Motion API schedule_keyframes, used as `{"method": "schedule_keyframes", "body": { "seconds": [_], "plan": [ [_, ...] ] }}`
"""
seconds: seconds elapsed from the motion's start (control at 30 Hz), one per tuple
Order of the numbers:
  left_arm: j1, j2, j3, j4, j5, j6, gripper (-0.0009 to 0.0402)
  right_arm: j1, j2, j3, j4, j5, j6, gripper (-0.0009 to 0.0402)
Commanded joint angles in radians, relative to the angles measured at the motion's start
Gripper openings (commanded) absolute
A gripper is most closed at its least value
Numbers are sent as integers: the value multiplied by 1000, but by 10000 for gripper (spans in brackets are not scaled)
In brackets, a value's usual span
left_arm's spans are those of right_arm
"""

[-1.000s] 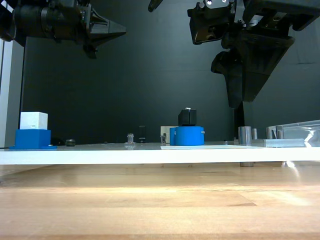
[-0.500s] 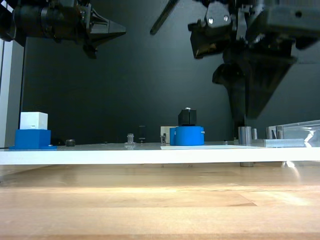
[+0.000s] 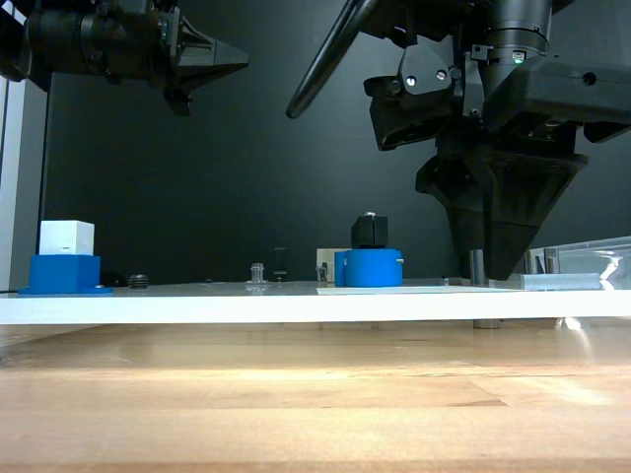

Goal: Remove the 16mm cylinder and place in the container

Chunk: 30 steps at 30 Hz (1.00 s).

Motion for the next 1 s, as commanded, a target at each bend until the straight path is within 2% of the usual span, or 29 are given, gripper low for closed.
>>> {"method": "schedule_keyframes", "body": {
  "seconds": [0.03,0.5,1.0],
  "plan": [
    [0,0,0,0,0,0,0,0,0,0,0,0,0,203],
    [0,0,0,0,0,0,0,0,-1,0,2,0,-3,100],
    [0,0,0,0,0,0,0,0,-6,0,1,0,-3,18]
  ]
}}
